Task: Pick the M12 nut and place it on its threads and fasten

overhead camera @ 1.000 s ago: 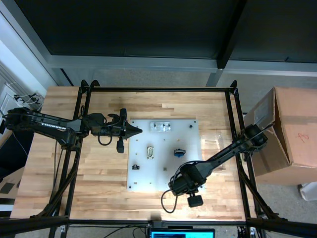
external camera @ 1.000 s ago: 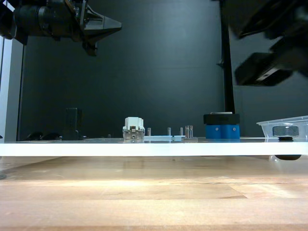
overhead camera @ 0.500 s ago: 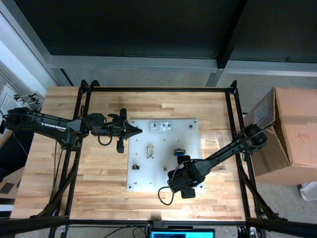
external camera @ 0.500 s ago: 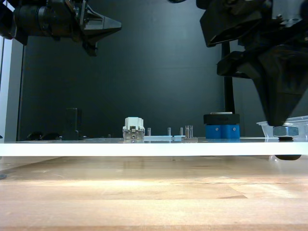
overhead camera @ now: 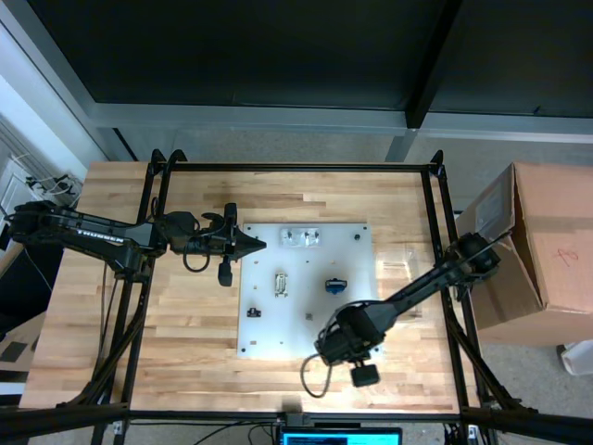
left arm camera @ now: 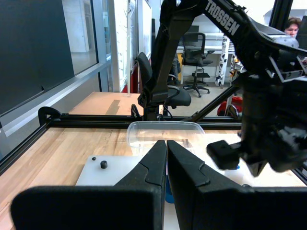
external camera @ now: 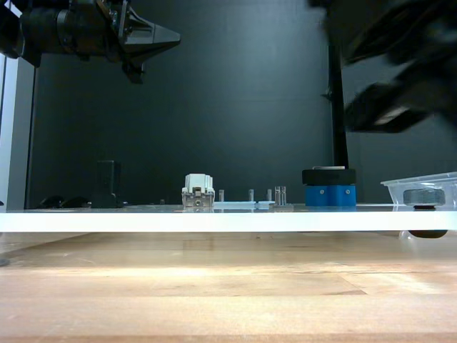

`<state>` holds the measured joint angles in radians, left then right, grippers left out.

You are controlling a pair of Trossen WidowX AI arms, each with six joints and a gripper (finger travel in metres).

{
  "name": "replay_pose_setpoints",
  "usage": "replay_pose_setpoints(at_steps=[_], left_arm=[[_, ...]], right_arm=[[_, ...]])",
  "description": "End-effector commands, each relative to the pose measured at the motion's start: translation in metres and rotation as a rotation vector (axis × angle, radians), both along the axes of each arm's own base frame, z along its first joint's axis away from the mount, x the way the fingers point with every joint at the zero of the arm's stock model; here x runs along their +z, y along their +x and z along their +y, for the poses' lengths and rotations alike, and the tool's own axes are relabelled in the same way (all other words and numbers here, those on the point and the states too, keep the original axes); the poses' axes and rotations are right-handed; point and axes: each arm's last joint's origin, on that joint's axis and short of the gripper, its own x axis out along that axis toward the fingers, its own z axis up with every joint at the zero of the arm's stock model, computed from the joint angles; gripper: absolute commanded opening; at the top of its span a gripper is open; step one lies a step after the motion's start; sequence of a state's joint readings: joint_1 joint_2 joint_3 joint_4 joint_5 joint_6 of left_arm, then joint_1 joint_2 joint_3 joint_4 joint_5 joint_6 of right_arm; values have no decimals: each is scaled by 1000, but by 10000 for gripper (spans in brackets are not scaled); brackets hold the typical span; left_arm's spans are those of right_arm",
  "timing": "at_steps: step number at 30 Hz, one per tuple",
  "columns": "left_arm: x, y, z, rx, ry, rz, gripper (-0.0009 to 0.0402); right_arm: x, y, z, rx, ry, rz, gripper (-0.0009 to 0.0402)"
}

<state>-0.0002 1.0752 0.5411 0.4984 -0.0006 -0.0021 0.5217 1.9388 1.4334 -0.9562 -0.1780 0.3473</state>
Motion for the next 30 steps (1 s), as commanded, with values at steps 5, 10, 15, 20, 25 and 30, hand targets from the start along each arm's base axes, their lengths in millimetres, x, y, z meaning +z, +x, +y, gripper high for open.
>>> replay_pose_setpoints(at_steps=[5, 10, 15, 20, 25, 30], left_arm=[[0, 0, 0, 0, 0, 0, 0], [0, 0, 0, 0, 0, 0, 0], [0, 0, 0, 0, 0, -2, 0], [0, 0, 0, 0, 0, 1, 0], [0, 0, 0, 0, 0, -1, 0], [0, 0, 0, 0, 0, 0, 0]], right_arm=[[2, 1, -8, -65, -212, -94, 0], [3, 3, -10, -99, -267, -140, 0], [2, 6, -8, -105, -252, -181, 0], [-3, 8, -7, -102, -249, -182, 0], [-1, 2, -4, -25, -95, -72, 0], [2, -1, -4, -12, -60, -31, 0]])
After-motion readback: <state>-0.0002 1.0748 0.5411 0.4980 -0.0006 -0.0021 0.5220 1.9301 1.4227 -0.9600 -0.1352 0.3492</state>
